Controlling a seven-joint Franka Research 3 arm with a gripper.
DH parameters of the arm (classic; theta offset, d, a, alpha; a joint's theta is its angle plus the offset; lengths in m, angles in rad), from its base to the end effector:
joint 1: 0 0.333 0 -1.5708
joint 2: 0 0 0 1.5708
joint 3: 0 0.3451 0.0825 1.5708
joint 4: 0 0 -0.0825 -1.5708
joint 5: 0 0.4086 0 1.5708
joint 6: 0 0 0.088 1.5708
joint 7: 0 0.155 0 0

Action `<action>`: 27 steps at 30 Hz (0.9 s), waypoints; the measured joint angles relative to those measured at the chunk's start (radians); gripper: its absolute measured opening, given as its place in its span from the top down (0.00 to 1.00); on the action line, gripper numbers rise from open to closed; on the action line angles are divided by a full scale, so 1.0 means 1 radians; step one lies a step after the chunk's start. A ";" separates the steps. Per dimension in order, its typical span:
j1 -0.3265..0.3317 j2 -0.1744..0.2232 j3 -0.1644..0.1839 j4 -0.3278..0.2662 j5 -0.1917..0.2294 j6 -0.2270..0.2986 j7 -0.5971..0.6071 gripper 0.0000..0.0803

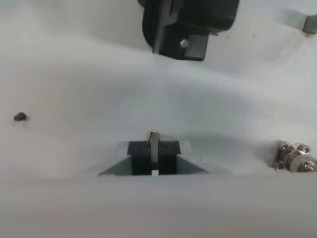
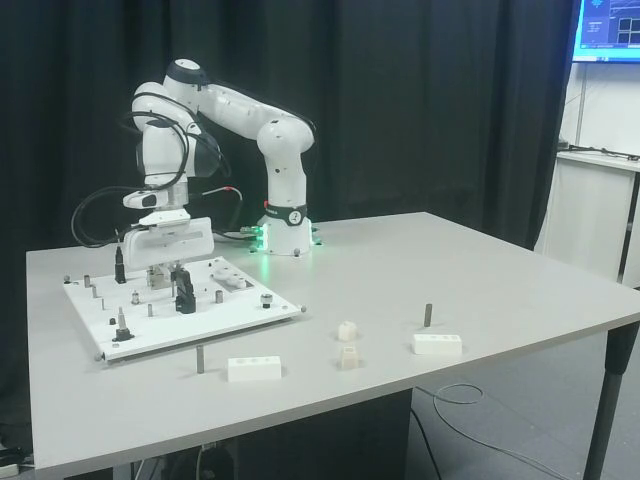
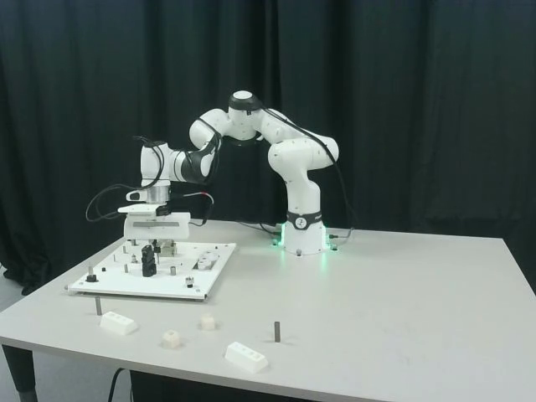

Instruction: Insert square peg 1.

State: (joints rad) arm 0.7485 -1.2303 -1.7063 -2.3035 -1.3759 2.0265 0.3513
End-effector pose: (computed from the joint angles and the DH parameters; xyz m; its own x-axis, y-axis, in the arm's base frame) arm 0.2980 -0.4324 0.1792 0.8694 -0.4803 0.1164 -0.4759 -0.8771 -0.0649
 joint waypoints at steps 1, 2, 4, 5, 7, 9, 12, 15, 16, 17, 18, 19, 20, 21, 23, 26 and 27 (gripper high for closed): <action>0.000 0.000 0.000 0.000 0.000 0.000 0.008 0.97; 0.000 0.000 0.000 0.000 0.000 0.000 0.016 0.97; 0.000 0.000 0.000 0.000 0.000 0.000 0.032 0.97; 0.000 0.000 0.000 0.000 0.000 0.000 0.039 0.97; 0.000 0.000 0.000 0.000 0.000 0.001 0.053 0.97; 0.000 0.000 0.000 0.000 0.000 0.001 0.067 0.97; 0.000 0.000 0.000 0.000 0.000 0.001 0.083 0.97; 0.000 0.000 0.000 0.000 0.000 0.001 0.103 0.97; 0.000 0.000 0.000 0.000 0.000 0.002 0.109 0.97; 0.000 0.000 -0.001 0.000 0.000 0.002 0.114 0.97; 0.000 0.000 -0.001 0.000 0.000 0.002 0.120 0.97; 0.000 0.000 -0.003 0.000 0.000 0.002 0.126 0.97; 0.000 0.000 -0.005 0.000 0.000 0.004 0.132 0.97; 0.000 0.000 -0.006 0.000 0.000 0.007 0.139 0.97; 0.000 0.000 -0.010 0.001 0.000 0.010 0.155 0.97; 0.002 -0.001 -0.021 0.003 0.000 0.020 0.176 0.97; 0.003 -0.001 -0.025 0.004 0.000 0.025 0.178 0.97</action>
State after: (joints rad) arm 0.7518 -1.2308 -1.7316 -2.2992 -1.3760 2.0512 0.5294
